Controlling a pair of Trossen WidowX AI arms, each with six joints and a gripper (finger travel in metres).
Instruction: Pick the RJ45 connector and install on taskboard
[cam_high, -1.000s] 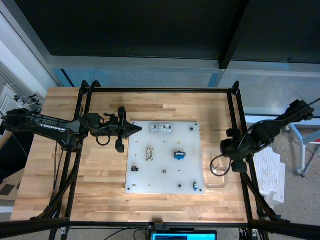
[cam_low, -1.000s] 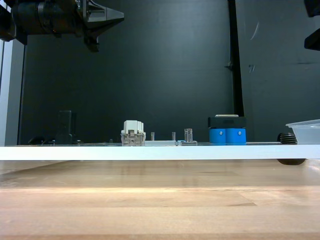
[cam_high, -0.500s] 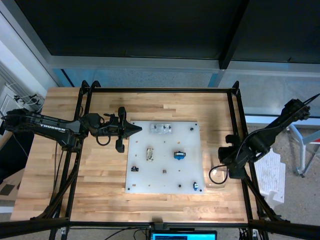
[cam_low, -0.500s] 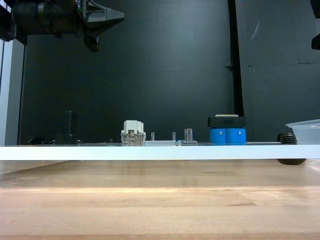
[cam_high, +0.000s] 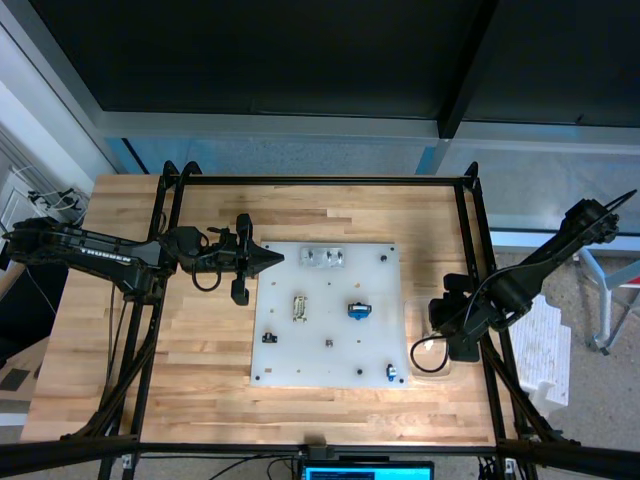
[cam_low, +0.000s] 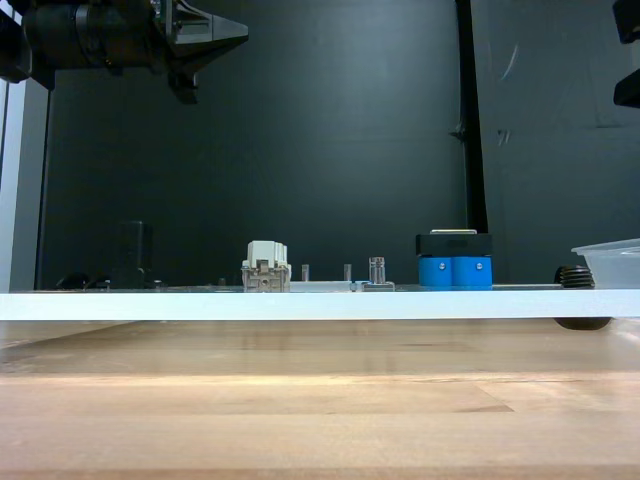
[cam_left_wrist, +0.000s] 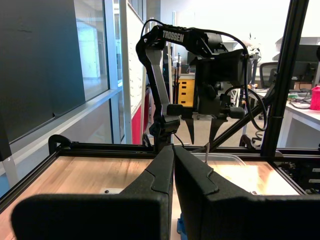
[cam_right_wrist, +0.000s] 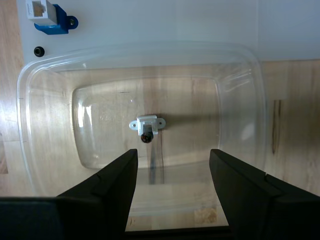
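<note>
As RJ45 connector lies in tray (nr taskboard), R gripper above, fingers apart; L gripper over board edge, fingers together.

Whitish-clear RJ45 connector lying mid-floor of clear tray; white taskboard sitting flat, mid-bench.

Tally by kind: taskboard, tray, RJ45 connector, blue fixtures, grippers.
taskboard: 1
clear tray: 1
RJ45 connector: 1, in the clear tray
blue fixtures: 2
grippers: 2 (left gripper shut, high by the taskboard's left edge; right gripper open above the clear tray)
total: 7
</note>
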